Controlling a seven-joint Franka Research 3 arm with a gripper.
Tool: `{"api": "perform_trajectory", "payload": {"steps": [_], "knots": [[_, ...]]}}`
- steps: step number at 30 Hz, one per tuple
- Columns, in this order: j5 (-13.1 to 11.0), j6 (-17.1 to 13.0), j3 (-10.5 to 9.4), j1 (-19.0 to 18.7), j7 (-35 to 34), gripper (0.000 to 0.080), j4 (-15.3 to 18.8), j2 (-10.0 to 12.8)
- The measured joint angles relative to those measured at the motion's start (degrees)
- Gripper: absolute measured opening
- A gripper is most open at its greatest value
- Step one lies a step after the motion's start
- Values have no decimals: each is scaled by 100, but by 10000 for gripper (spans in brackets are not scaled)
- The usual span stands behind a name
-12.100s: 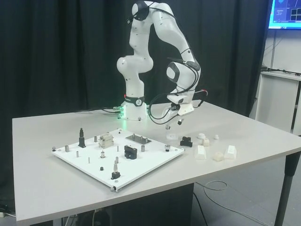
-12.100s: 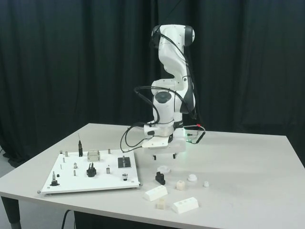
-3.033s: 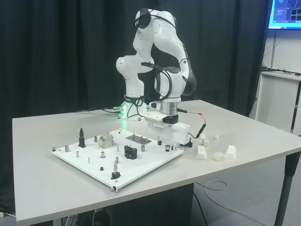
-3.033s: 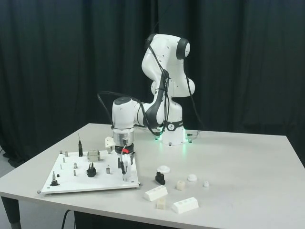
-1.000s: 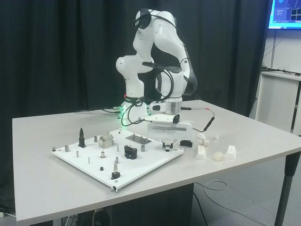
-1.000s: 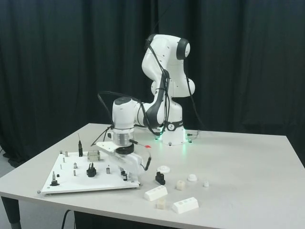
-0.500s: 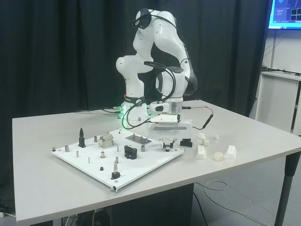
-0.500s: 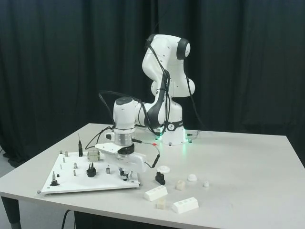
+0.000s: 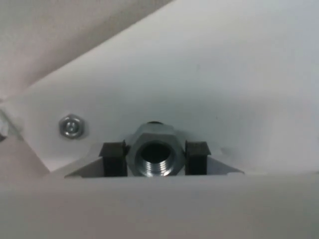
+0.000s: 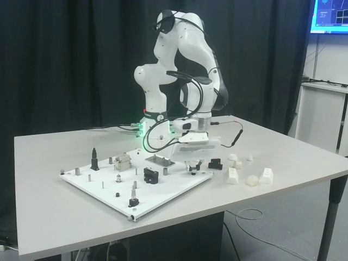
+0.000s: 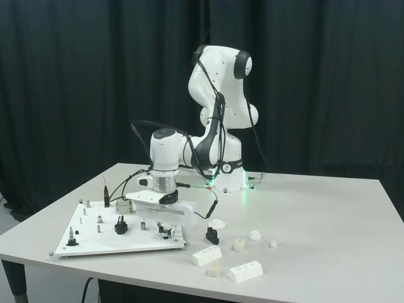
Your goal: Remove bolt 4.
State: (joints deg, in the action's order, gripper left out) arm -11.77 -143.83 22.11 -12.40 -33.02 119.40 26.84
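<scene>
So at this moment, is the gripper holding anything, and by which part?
Yes. The gripper is shut on a grey metal hexagonal bolt head that stands on the white board, one black finger pad on each of two opposite sides.

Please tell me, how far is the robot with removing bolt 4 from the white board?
Done: the gripper has reached the corner of the white board and is down at the bolt. In hand: the wrist view shows the black fingers on either side of the bolt's hexagonal head, gripping it. Left: the bolt still sits low on the board, so it must yet be taken out and carried off.
</scene>
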Motion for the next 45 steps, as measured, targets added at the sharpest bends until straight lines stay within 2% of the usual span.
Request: {"api": "perform_trajectory", "payload": {"steps": [18,45], "knots": [[0,0,1,3,1293,251,0,0],[0,-17,-1,10,2683,251,1,0]]}}
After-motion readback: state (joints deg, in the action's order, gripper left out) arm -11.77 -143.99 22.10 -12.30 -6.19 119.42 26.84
